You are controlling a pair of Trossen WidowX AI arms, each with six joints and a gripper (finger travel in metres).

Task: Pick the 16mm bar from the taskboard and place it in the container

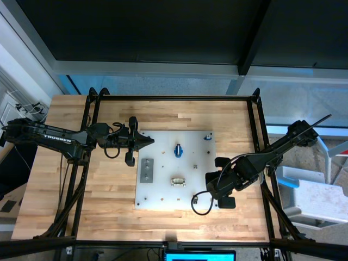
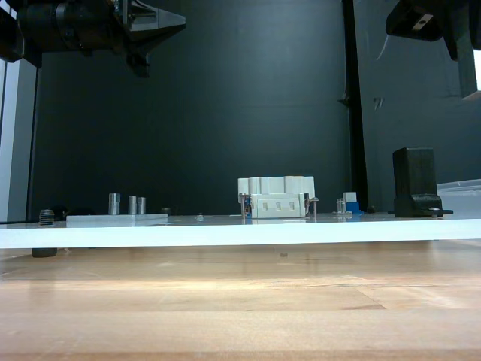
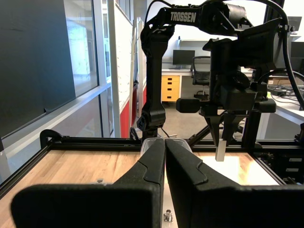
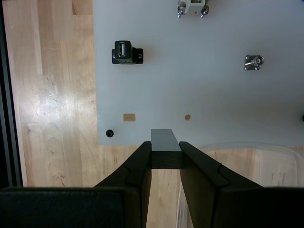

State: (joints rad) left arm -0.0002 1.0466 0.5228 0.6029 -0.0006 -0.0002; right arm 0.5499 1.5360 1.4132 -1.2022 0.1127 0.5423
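The white taskboard (image 1: 163,190) lies mid-table and carries a grey block (image 1: 147,169), a blue part (image 1: 178,150) and a silver connector (image 1: 178,181). My right gripper (image 4: 165,159) is shut on the 16mm bar (image 4: 164,141), a short grey metal piece. It hangs above the board's right edge, just beside the rim of the clear container (image 4: 247,154). From the left wrist, the bar (image 3: 220,151) points straight down from the right gripper (image 3: 223,137). My left gripper (image 1: 148,141) is shut and empty, raised over the board's far left corner.
A black socket part (image 4: 125,52) and a small metal connector (image 4: 252,61) sit on the board near the right gripper. A black frame (image 1: 174,98) rings the wooden table (image 1: 60,179). In the low view the connector (image 2: 276,197) and a black block (image 2: 415,183) rise from the board.
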